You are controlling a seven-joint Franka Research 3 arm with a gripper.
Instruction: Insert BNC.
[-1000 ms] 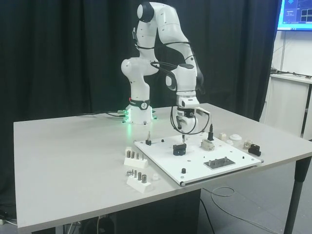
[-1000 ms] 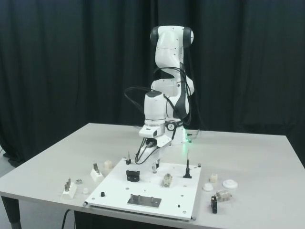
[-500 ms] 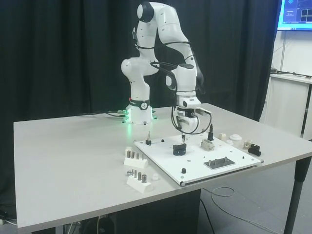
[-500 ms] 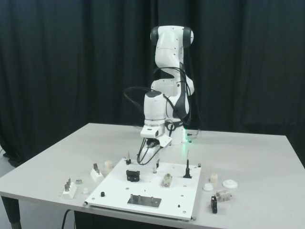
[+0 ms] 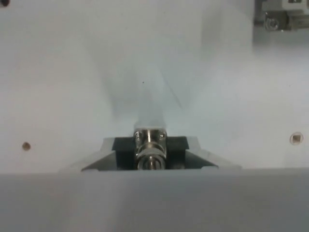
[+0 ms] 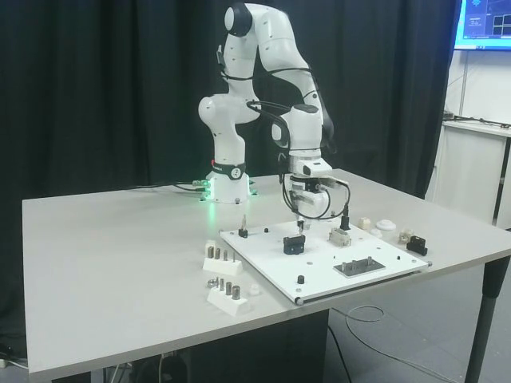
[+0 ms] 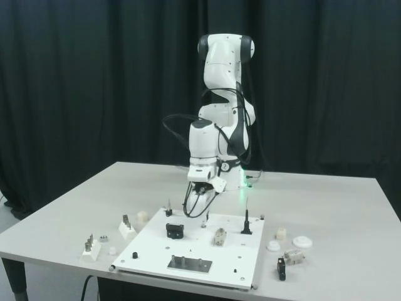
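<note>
The BNC [image 5: 150,151] stands upright on the board [image 6: 319,254], directly below the gripper [image 6: 300,214]; finger state cannot be told.

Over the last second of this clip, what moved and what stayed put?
The white arm's gripper rose straight up off the white board, carrying the small metal BNC plug with it. The black block, grey plate and white peg holders stayed where they were.
</note>
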